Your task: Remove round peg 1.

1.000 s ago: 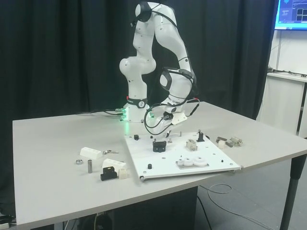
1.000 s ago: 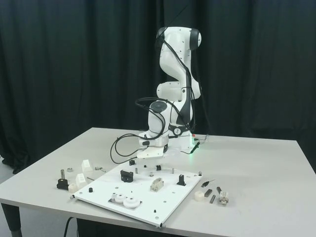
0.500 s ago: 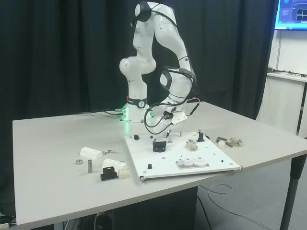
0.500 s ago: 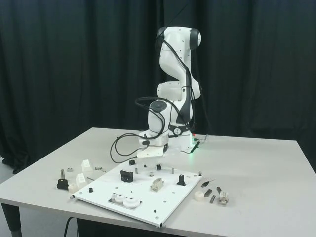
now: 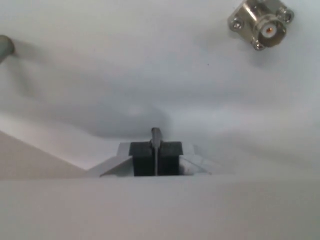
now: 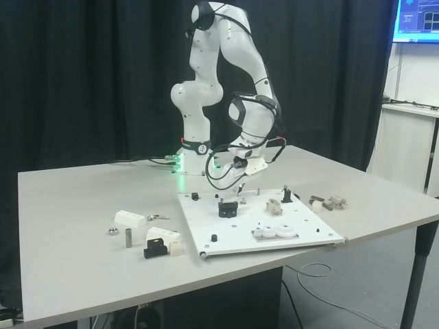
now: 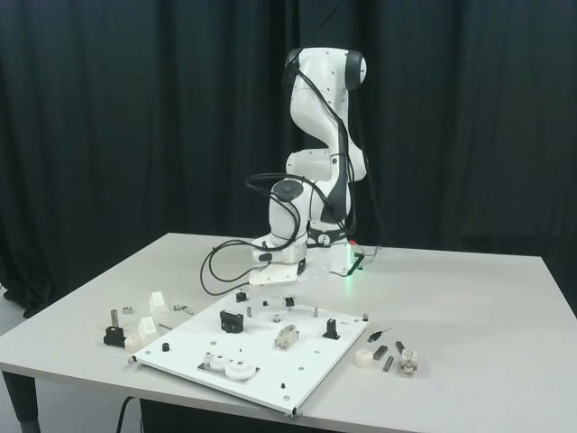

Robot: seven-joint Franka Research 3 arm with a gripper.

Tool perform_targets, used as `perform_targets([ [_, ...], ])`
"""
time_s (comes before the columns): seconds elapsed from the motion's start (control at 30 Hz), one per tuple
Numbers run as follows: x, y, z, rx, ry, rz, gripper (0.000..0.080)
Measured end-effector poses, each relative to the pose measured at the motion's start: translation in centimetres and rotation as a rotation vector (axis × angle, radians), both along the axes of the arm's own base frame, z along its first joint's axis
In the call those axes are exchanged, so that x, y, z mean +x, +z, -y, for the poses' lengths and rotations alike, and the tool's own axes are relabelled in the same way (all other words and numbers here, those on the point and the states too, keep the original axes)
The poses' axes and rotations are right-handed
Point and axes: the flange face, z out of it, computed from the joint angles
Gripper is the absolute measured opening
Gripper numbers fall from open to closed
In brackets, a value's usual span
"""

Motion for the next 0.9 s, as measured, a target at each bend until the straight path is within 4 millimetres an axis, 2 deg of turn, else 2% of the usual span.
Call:
perform_targets([
  [0.7,0.1,0.4,0.2,0.001,-0.009,-0.008,0.0027],
  [0.9,0.3,1.3,0.2,0.003,-0.01,-0.018,0.0027],
])
